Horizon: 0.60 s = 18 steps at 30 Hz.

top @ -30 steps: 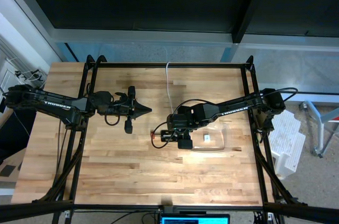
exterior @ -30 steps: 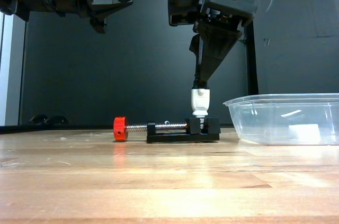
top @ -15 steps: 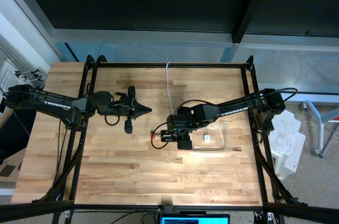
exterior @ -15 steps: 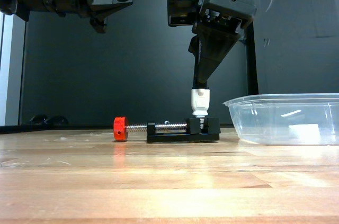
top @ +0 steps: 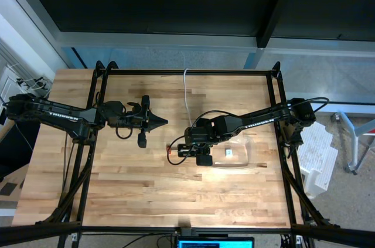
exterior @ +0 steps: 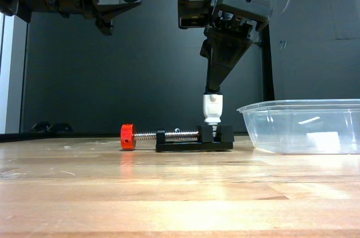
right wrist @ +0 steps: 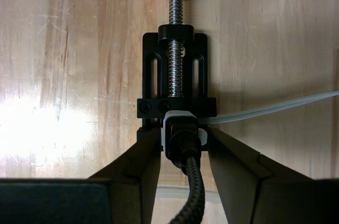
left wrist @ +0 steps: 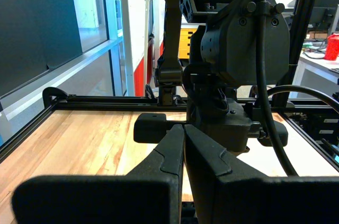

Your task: Remove the power plug from the receptacle and place in the container

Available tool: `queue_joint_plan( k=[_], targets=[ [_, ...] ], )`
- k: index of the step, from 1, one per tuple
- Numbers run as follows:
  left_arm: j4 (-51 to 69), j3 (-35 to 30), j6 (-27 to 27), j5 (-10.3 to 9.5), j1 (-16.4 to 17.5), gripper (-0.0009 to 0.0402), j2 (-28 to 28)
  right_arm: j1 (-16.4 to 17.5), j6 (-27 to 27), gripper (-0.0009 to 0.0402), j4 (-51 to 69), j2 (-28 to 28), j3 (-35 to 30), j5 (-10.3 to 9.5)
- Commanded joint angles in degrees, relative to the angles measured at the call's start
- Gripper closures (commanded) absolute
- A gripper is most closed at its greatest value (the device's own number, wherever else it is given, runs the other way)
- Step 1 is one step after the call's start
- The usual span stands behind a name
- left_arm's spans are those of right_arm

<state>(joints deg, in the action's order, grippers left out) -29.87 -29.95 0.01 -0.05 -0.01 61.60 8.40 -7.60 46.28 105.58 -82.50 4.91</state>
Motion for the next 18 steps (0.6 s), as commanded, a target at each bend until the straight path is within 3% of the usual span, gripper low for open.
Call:
queue_joint_plan(
  k=[1, 14, 18],
  targets=[
    [0.0, 0.0, 0.0, 0.00, 0.0, 0.0393, 0.0, 0.0, 0.0, 0.0297, -0.1, 0.0, 0.0, -0.02],
    [0.0, 0.0, 0.0, 0.00, 0.0, 0.0393, 0.0, 0.0, 0.0, 0.0394, -0.1, 0.0, 0.0, -0.02],
    [0.0, 0.0, 0.0, 0.02, 0.0, 0.0393, 0.0, 0.0, 0.0, 0.0388, -0.1, 0.0, 0.0, -0.02]
  ],
)
